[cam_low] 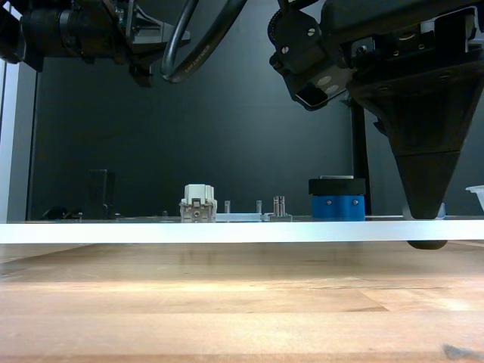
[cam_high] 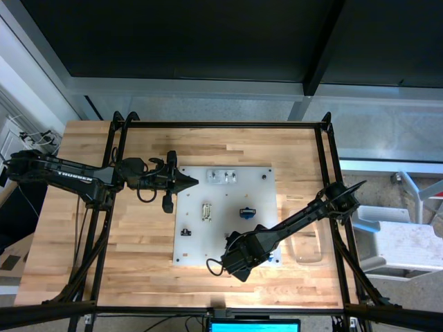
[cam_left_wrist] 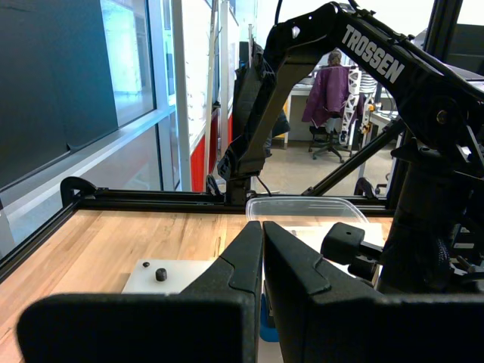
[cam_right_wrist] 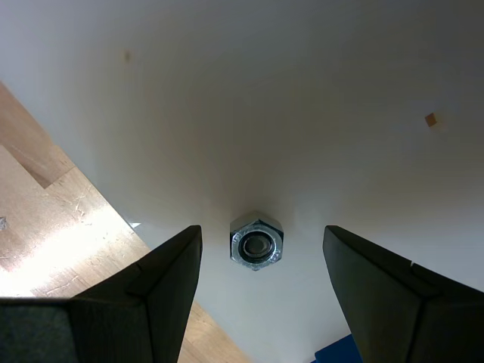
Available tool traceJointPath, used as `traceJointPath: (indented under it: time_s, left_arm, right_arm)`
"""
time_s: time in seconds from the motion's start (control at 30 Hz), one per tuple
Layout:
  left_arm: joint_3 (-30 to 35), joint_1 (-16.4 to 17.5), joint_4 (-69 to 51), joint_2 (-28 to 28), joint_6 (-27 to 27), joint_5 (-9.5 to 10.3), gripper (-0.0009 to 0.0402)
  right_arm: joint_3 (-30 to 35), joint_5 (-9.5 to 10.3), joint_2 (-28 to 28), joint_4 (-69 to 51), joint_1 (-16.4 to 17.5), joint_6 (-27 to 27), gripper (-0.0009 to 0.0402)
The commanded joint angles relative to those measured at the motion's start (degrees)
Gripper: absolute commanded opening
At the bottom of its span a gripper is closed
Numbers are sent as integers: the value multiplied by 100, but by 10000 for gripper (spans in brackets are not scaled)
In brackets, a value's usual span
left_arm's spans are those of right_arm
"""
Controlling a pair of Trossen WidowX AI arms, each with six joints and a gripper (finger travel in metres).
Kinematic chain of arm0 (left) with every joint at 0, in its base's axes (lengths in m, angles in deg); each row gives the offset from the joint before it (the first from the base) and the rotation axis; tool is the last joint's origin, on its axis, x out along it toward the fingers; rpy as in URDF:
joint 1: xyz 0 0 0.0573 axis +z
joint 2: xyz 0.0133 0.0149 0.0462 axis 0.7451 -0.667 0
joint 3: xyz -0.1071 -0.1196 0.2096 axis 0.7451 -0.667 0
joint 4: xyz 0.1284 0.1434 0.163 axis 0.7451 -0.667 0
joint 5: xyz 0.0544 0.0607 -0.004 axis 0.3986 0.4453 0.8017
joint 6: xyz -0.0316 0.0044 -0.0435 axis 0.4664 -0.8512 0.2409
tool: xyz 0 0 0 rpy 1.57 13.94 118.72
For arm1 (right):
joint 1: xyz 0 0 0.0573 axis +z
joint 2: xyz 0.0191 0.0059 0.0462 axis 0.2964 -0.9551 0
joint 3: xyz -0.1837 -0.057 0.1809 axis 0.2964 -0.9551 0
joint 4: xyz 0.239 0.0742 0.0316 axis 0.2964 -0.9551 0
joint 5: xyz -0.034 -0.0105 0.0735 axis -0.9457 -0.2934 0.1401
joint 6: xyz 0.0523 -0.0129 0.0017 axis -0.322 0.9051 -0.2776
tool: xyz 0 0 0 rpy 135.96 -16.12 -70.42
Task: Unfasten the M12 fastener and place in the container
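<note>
High view: R hand (cam_high: 237, 265) down, L hand (cam_high: 188, 182) level

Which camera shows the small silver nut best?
The right wrist view: the small silver hexagonal nut sits between the right gripper's open fingers. High and low views: that gripper hides it. The left wrist view, its left gripper shut over the white board's far left, misses it.

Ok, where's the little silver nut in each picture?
High view: hidden under the right gripper, low over the near right of the white board.
Low view: not visible; the right gripper blocks that spot.
Left wrist view: not visible; the left gripper, shut, hangs by the board's far left edge.
Right wrist view: the nut sits on the board between the right gripper's open fingers, untouched.
Shared landmark: the white board.
</note>
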Motion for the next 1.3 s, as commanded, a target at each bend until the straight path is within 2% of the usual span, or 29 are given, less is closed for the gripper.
traceJointPath:
  time_s: [0.03, 0.2, 0.57, 0.73, 0.8, 0.87, 1.0, 1.3]
  left_arm:
    - [2, 2, 0, 0, 0, -2, 0]
    - [2, 0, 0, 0, 0, -2, 0]
    - [2, 0, 0, 0, 0, -2, 0]
    - [2, 0, 0, 0, 0, -2, 0]
    - [2, 0, 0, 0, 0, -2, 0]
    - [2, 0, 0, 0, 0, -2, 0]
    - [2, 0, 0, 0, 0, -2, 0]
    - [2, 0, 0, 0, 0, -2, 0]
  right_arm:
    - [-2, -2, 0, -2, 0, -7, 221]
    - [-2, 0, 0, 9, 0, 4, 189]
    - [-2, 0, 0, 48, 0, 28, 79]
    - [0, 2, 2, 68, -4, 175, 28]
    - [0, 2, 4, 74, -4, 402, 11]
    - [0, 33, 4, 61, 0, 857, -2]
    - [0, 28, 26, 68, 0, 1991, 7]
    - [-2, 20, 68, -9, -7, 5534, 9]
